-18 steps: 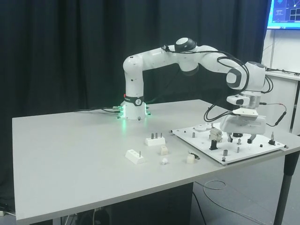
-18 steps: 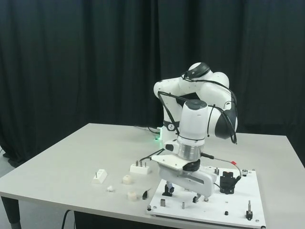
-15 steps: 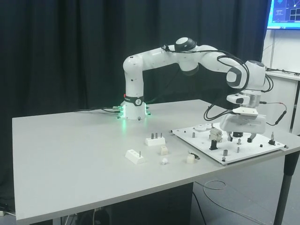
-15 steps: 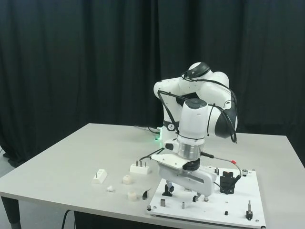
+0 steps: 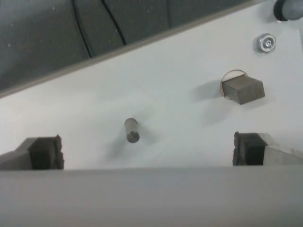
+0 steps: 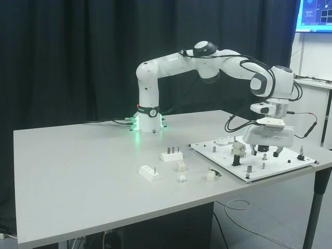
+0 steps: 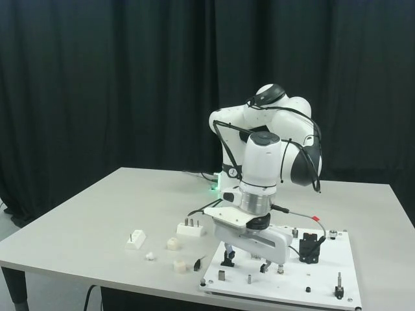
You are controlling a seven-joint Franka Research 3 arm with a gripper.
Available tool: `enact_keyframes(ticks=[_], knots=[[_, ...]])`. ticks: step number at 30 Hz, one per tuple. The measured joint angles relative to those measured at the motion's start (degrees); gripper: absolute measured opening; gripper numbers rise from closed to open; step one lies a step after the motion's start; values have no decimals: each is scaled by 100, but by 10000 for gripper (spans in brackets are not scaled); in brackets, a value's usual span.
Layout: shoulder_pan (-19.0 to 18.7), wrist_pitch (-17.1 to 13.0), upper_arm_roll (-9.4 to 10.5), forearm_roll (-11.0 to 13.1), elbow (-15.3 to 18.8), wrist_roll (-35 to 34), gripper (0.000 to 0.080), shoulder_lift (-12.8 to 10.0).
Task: Pick square peg 3.
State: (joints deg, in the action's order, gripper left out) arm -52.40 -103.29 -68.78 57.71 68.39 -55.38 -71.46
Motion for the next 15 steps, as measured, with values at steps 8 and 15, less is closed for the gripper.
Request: enact_keyframes(ticks=[8,15], knots=[[17,-5,-13,0,-7,1,800,0],[22,-10,-40,0,-8,42,800,0]])
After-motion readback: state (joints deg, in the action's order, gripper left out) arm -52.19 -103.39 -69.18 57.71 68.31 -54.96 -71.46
